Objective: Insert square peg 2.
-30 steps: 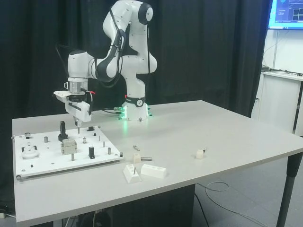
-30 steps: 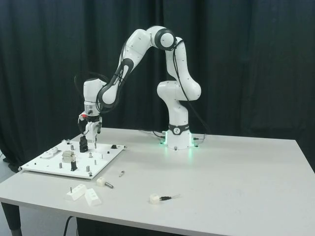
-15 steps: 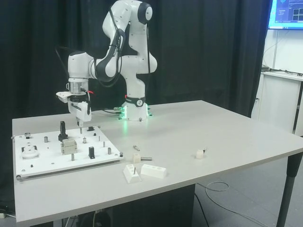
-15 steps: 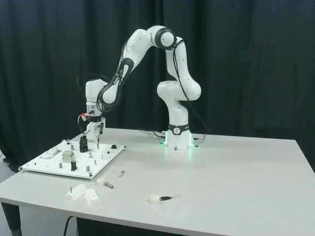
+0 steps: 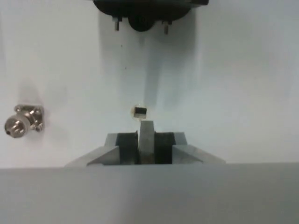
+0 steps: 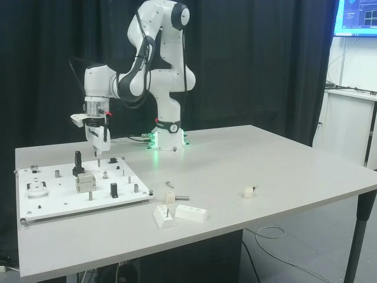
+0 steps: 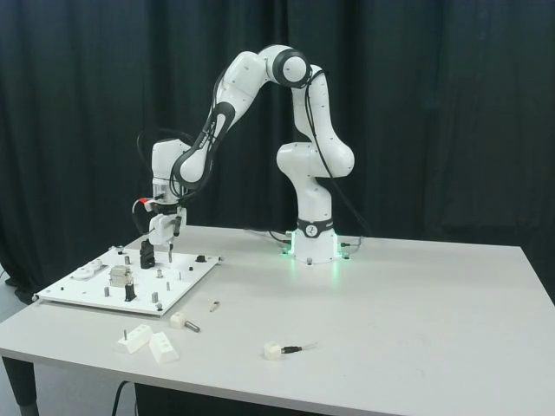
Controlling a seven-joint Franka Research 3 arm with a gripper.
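My gripper [image 5: 145, 148] is shut on a thin grey square peg [image 5: 146, 135] that points down at the white board [image 5: 233, 84]. A small square hole [image 5: 139, 111] lies in the board just beyond the peg's tip, slightly off to one side. In the first room view the gripper [image 6: 98, 145] hangs over the board's [image 6: 65, 200] far edge, with the peg [image 6: 98, 154] a little above the surface. The second room view shows the gripper [image 7: 168, 236] and peg [image 7: 170, 252] above the board [image 7: 65, 290].
A black fixture [image 5: 145, 9] and a metal connector [image 5: 23, 122] stand on the board near the hole. A grey block [image 6: 85, 181] and black posts [image 6: 77, 162] also stand there. Loose white blocks [image 6: 179, 212] and a small white piece [image 6: 248, 191] lie on the grey table [image 6: 265, 159].
The wrist has turned and the hand has shifted slightly toward the board's far edge, still holding the peg just above the board.
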